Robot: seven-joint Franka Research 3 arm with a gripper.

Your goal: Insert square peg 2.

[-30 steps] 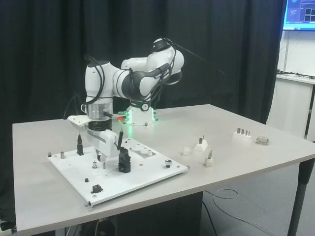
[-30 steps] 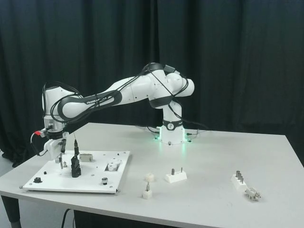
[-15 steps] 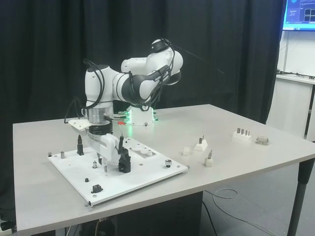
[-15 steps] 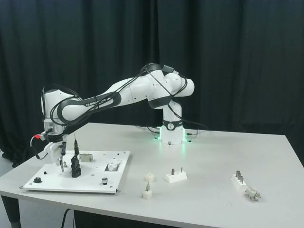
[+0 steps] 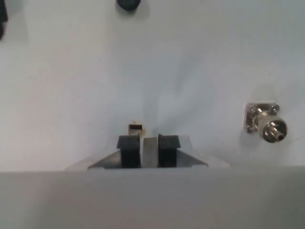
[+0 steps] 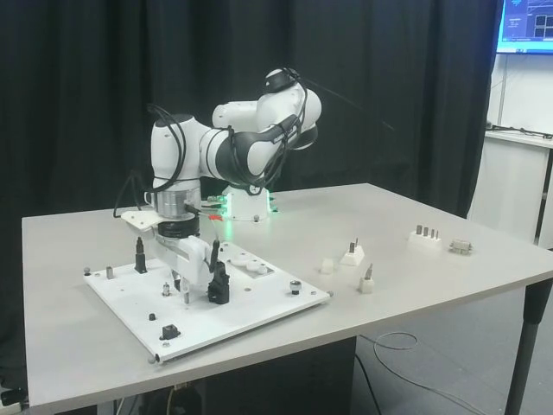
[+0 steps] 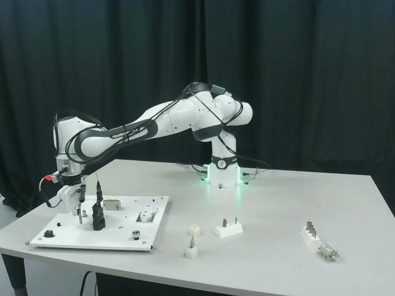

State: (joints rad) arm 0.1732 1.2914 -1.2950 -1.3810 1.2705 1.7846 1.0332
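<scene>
The gripper is clamped on the peg, a thin grey bar held upright between the two black fingers, low over the white board. In the wrist view a small square hole sits just beside the peg tip; whether the tip has entered it is hard to say. To do the insertion well, the arm should keep the peg vertical, line its flat sides with the hole's edges, and descend slowly, letting go only once the peg is seated. Pushing while offset would probably jam it on the rim. The connector lies well apart.
</scene>
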